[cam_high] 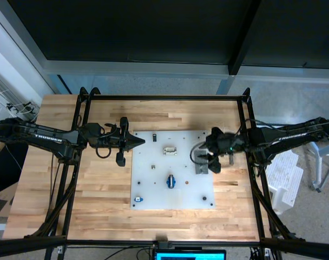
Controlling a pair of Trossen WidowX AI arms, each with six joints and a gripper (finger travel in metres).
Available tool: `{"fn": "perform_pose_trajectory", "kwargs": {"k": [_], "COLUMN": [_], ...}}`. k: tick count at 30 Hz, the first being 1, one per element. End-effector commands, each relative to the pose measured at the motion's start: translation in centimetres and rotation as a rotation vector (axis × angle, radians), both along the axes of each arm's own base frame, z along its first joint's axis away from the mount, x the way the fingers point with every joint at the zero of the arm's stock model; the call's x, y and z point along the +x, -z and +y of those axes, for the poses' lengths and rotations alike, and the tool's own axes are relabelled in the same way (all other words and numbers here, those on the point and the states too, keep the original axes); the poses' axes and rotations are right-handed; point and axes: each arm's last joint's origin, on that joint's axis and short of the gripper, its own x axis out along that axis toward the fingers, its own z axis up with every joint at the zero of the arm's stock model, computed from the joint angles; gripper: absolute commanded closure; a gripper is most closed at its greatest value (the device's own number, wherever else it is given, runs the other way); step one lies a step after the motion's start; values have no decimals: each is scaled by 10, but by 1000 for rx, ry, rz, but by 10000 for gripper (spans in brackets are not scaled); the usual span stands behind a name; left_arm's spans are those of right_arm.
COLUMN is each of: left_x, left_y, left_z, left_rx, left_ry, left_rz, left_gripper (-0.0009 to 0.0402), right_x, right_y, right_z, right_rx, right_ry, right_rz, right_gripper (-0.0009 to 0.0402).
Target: Remove the 16mm cylinder and place in the container
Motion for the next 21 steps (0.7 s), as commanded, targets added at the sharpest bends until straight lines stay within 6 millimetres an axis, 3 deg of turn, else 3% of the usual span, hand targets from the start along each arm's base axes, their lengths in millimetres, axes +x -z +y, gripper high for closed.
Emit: {"fn": "perform_pose_trajectory", "kwargs": {"k": [1,10,21], "left_x": [0,0,0], "left_y": [0,0,0], "left_z": [0,0,0], "left_rx": [0,0,0], "left_ry": [0,0,0], "left_rz": [0,0,0], "left_gripper": [393,393,393], "right_x": [7,20,23], "right_y": [-9,-33,-24], "right_z": [-8,-19,-25], "right_rx": [-36,-88,-104], "right_ry": [-55,-123,-149], "right_rz": [-109,-460,-633], "right_gripper": [223,277,372]}}
